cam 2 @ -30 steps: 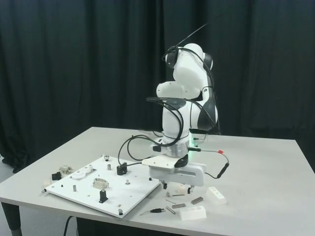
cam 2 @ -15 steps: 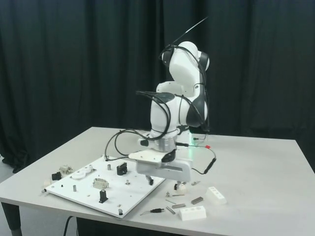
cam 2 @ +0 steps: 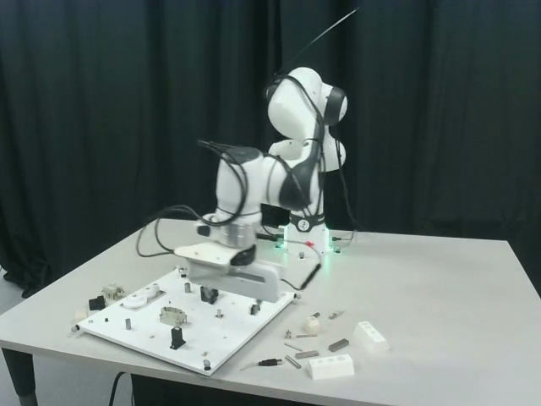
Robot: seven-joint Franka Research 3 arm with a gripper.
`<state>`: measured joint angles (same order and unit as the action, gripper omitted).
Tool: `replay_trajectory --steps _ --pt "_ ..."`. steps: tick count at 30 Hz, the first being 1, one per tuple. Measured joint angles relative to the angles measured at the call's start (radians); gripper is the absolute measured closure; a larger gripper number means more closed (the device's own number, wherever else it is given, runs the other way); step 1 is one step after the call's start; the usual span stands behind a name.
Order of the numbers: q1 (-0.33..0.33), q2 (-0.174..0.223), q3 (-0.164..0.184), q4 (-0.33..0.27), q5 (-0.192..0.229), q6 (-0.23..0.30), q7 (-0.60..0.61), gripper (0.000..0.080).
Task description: Remove round peg 3.
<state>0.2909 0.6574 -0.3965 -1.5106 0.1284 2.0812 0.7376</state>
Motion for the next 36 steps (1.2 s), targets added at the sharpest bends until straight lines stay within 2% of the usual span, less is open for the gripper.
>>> replay_trajectory --steps 9,18,25,28,36 --pt "-0.104 -0.009 0.001 0.020 -0.021 0.000 -0.101 0.0003" --pt "-0.212 -0.009 0.001 0.043 -0.022 0.006 -0.210 0.0003" --pt "-0.290 -0.005 0.012 0.047 -0.015 0.034 -0.280 0.0003" --pt "-0.317 0.002 0.016 0.047 0.001 0.053 -0.311 0.0003" --pt "-0.361 0.042 0.017 0.047 0.078 0.122 -0.346 0.0003"
